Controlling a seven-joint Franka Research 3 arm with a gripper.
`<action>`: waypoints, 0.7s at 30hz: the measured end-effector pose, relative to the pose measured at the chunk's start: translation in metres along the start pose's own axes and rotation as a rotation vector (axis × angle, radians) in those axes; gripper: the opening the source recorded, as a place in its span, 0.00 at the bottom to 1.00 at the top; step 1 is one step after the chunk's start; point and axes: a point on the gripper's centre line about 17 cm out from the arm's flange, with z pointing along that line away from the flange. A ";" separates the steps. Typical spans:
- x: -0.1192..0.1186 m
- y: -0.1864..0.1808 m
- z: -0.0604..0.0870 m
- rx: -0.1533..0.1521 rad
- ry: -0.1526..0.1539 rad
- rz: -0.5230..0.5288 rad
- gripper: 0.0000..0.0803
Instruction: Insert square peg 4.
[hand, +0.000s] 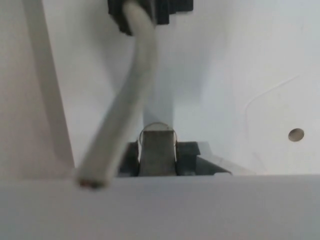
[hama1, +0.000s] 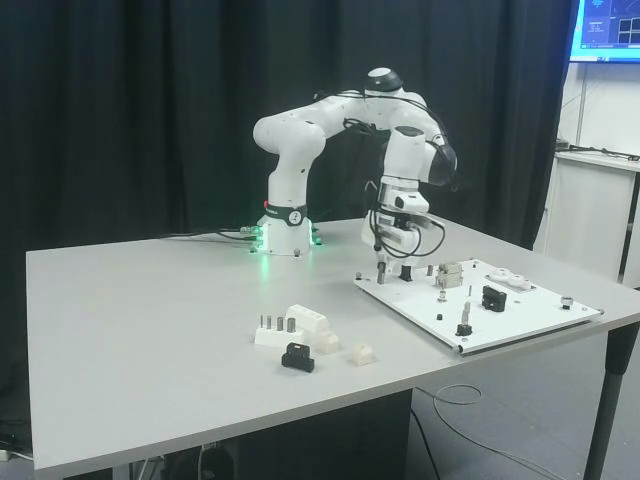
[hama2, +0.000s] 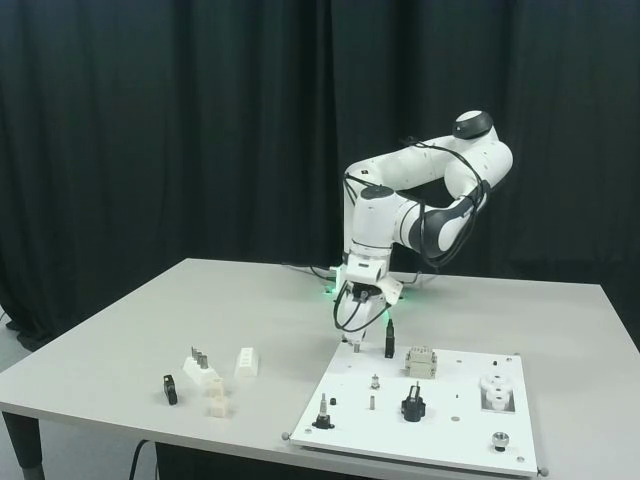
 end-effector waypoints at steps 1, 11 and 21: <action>0.000 0.000 0.000 0.000 -0.001 0.001 0.19; -0.006 0.001 0.006 0.001 -0.012 0.008 0.19; -0.006 0.002 0.010 0.001 -0.022 -0.010 0.19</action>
